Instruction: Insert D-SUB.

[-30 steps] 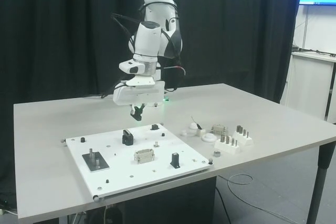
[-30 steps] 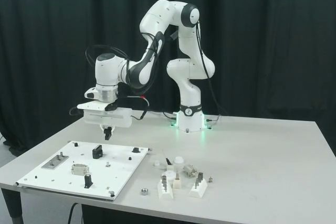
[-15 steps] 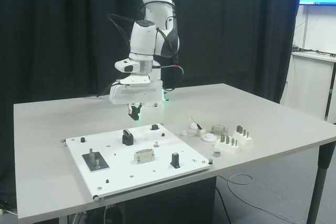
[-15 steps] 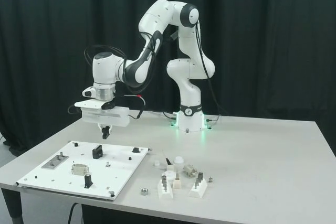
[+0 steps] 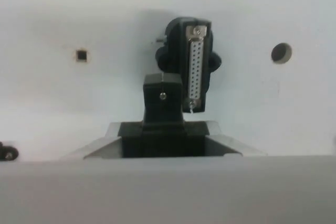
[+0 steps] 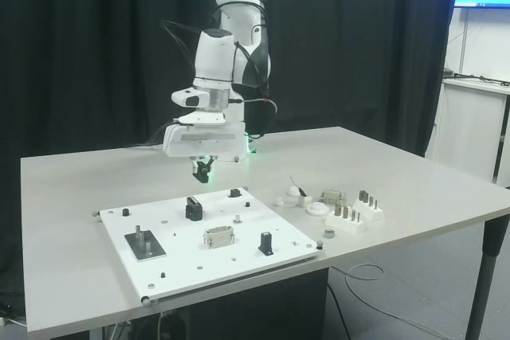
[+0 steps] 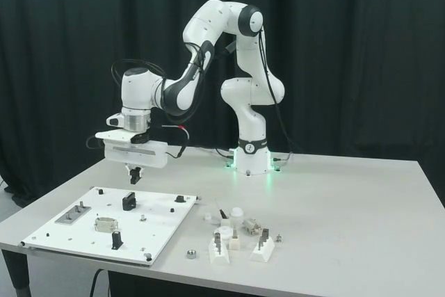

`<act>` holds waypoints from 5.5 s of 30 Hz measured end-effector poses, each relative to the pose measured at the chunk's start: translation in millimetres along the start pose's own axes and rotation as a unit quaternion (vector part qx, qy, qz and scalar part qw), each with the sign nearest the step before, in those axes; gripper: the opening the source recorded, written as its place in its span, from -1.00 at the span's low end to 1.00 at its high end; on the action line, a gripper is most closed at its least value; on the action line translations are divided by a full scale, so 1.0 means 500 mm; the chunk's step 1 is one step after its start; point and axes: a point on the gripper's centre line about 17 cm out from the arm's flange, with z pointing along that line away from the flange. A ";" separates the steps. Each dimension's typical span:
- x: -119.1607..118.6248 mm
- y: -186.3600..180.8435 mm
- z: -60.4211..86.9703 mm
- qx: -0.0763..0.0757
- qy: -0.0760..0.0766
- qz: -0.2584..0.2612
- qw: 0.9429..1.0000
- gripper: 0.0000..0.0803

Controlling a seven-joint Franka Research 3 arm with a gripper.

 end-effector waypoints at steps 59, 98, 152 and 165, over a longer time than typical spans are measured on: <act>0.040 0.049 0.056 0.043 -0.008 0.021 0.999 -0.62; 0.046 0.043 0.066 0.051 0.001 0.017 0.999 -0.62; 0.035 0.039 0.084 0.067 0.003 0.026 0.997 -0.62; 0.032 0.039 0.090 0.067 0.009 0.034 0.997 -0.62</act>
